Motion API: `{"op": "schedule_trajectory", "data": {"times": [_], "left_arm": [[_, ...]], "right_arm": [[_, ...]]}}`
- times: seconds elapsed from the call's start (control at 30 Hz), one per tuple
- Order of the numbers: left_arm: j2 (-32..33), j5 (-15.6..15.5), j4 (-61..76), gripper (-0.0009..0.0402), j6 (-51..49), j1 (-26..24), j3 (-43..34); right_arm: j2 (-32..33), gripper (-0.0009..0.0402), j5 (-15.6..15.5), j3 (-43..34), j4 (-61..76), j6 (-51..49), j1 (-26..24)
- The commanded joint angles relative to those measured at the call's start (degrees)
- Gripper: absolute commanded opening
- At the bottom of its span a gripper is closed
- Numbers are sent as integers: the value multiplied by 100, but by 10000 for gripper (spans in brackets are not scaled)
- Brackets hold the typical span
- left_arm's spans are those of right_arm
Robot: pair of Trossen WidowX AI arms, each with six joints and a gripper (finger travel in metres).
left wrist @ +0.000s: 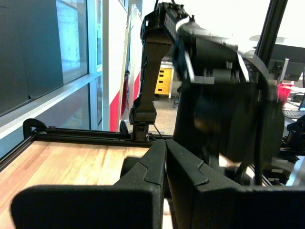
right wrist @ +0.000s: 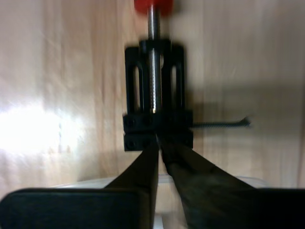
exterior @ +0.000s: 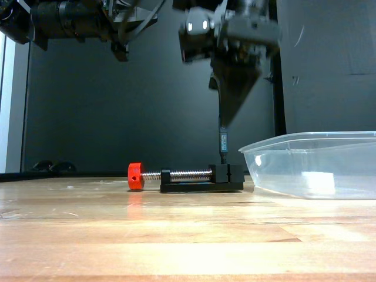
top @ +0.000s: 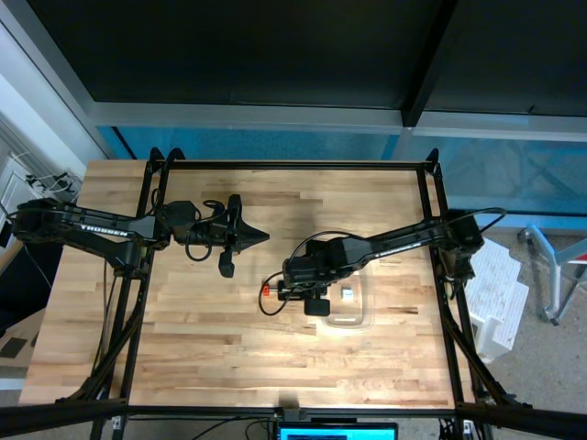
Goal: Pick the usb-c connector and install on the hub
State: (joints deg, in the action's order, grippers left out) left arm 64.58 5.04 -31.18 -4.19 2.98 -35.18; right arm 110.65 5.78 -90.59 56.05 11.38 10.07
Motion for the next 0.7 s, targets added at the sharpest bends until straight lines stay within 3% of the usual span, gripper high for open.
{"op": "schedule_trajectory", "data": {"times": [0.03,0.4,0.7], "left_arm": [[2,2,0,0,0,0,-2],[2,2,0,0,0,2,-2],[2,2,0,0,0,2,-2]], "right_arm": [[-101,96,22,-37,-59,-7,4],[-472,186,92,136,-83,-17,11],[-1187,204,90,927,-649,13,20]]}}
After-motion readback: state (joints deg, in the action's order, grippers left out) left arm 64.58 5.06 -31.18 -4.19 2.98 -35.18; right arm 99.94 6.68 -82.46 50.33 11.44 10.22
